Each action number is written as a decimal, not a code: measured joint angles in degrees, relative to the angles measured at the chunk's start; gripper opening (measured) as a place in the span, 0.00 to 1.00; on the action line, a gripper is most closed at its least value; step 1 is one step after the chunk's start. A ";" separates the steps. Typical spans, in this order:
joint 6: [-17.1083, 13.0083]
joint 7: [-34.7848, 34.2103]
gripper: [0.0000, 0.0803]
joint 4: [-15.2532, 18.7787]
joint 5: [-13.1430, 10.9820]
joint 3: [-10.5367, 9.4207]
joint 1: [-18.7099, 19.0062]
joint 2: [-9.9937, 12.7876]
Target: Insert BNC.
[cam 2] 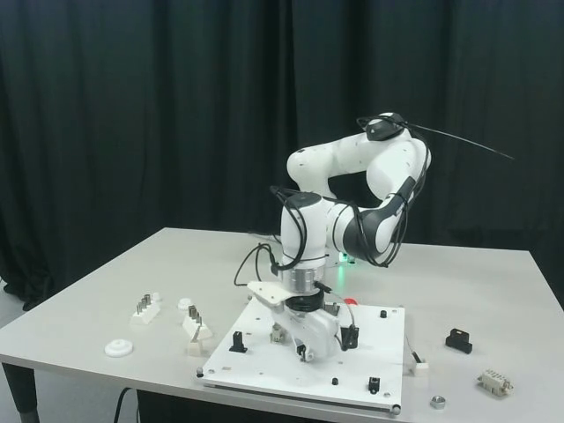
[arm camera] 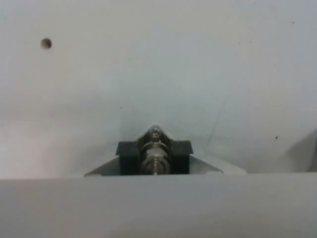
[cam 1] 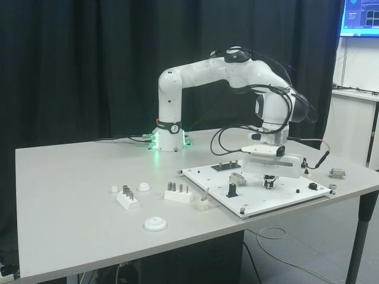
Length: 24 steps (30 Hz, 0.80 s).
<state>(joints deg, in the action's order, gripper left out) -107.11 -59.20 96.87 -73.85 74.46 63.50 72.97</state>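
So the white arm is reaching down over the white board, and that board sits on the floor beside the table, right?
Not quite. The white arm does reach down over the white board, but the board lies on the grey table, not on the floor. The first room view shows it.

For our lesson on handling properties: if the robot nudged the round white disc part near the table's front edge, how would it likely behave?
The white disc lies flat and low on the grey table, so it would probably slide rather than tip. It looks like a small plastic piece, so likely light and stiff. Being round, it might roll away if it were lifted onto its edge.
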 joint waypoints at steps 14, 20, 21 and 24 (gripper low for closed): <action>-2.30 -11.43 0.15 1.52 0.00 0.00 1.49 0.00; -2.74 -16.77 0.15 1.80 0.00 0.00 1.77 0.00; -2.76 -17.64 0.15 1.81 0.00 0.00 1.78 0.00; -2.79 -20.31 0.15 1.82 0.00 -0.01 1.79 0.00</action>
<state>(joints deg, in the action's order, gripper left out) -109.91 -79.51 98.70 -73.86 74.46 65.29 72.97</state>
